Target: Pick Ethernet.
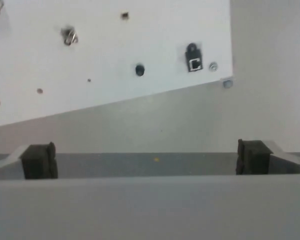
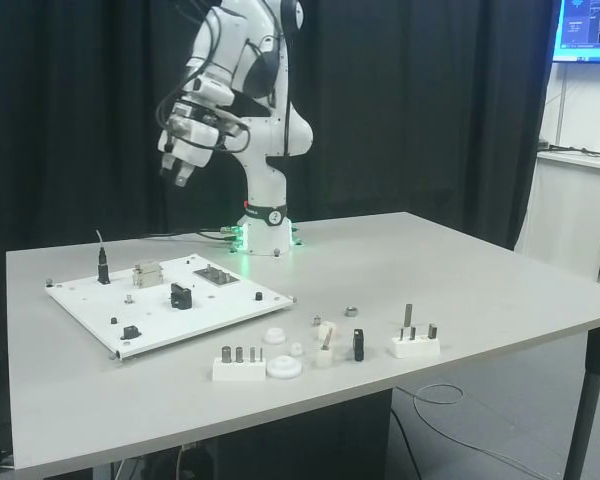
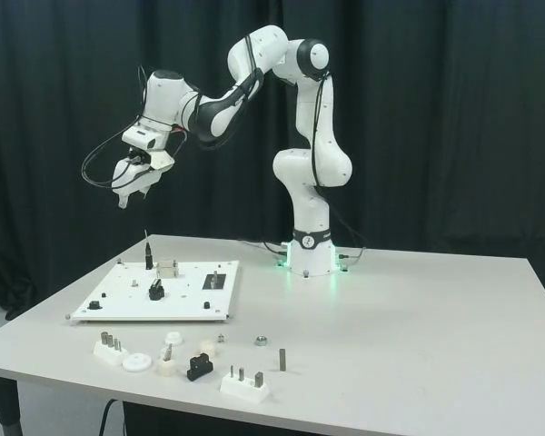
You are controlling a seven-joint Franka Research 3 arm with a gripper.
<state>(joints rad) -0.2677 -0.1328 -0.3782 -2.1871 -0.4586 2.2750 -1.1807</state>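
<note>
The Ethernet plug stands upright on the far corner of the white board — long axis vertical, its cable pointing straight up. One plug, one board on the grey surface. The hand hangs high above the board — fingers spread, gripping nothing.

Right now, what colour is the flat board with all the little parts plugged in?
White. The board shows best in the second room view, lying on the grey table.
</note>
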